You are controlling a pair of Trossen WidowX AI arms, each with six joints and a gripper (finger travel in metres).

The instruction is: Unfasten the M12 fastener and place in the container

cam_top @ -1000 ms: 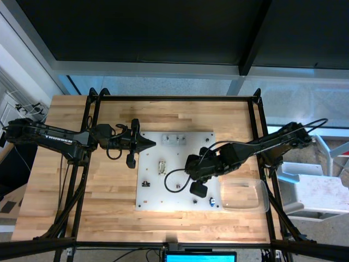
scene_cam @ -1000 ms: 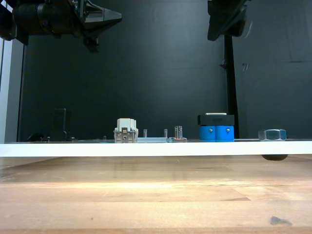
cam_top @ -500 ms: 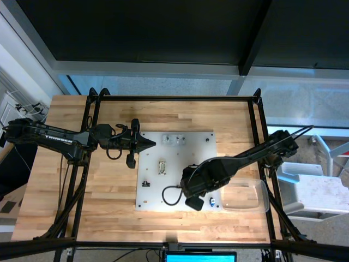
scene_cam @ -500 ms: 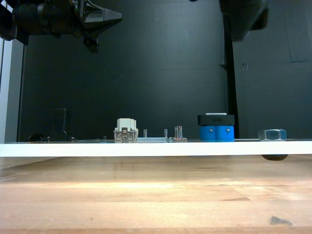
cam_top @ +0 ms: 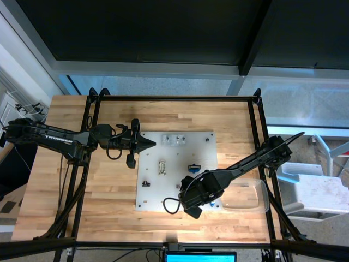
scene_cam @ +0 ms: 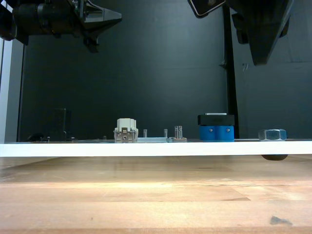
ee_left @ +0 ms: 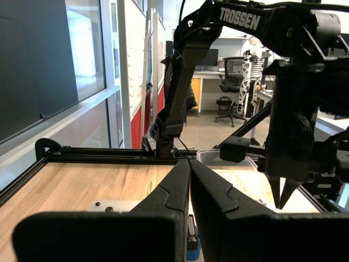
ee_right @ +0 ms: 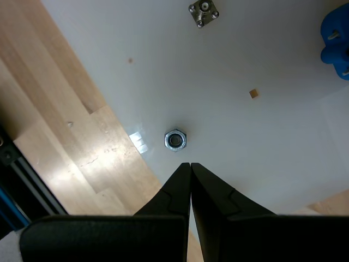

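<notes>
Looking over a pale wooden table (cam_top: 109,185) set before a dark backdrop, and finding the M12 fastener (ee_right: 175,140) sitting flat on the white board (ee_right: 256,147) close to its near edge, dark core showing through its bore (on its stud, ribs covered), outside the container (cam_top: 252,200). Noting the right gripper (ee_right: 190,165) hovering well above the fastener, pointing down, fingers pressed together. Seeing the clear container lying on the wood just right of the board, partly crossed by the right arm (cam_top: 245,162). Spotting a blue connector block (scene_cam: 216,131) standing farther back on the board. Finding the left gripper (cam_top: 151,143) hanging high over the board's far left edge, jaws closed tight, pointing inward.
</notes>
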